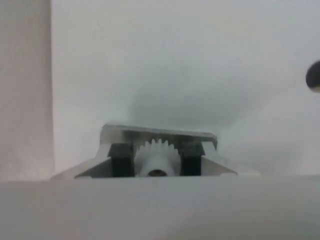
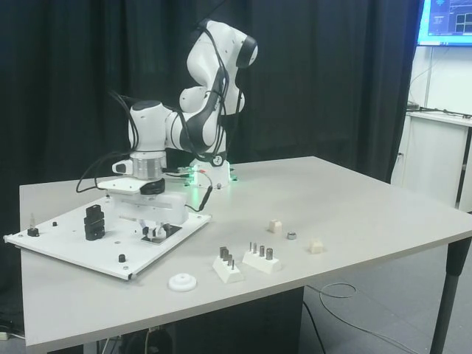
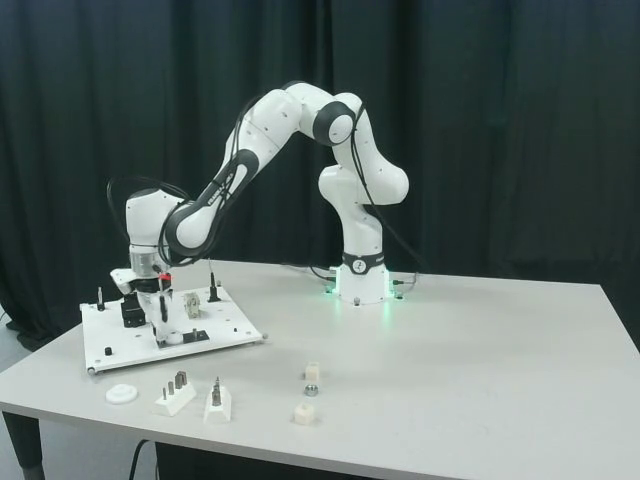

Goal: Insert small gear.

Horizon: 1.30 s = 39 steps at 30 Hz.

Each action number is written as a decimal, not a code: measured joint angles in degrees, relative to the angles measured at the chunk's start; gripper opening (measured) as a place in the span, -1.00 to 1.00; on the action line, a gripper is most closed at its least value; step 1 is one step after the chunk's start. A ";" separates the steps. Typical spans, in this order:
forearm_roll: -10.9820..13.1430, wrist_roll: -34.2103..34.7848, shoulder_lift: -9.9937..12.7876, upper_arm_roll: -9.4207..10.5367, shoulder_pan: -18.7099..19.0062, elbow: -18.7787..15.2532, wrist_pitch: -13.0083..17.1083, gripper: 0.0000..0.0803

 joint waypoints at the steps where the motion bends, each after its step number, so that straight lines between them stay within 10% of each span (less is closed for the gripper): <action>1: 0.33 1.29 0.00 -0.01 -0.05 -0.01 -0.03 -0.51; 17: 3.98 12.33 -0.01 -0.24 -0.66 -0.14 -0.55 -0.51; 39: 3.89 -4.07 0.03 -0.19 -0.61 -0.10 -0.67 -0.51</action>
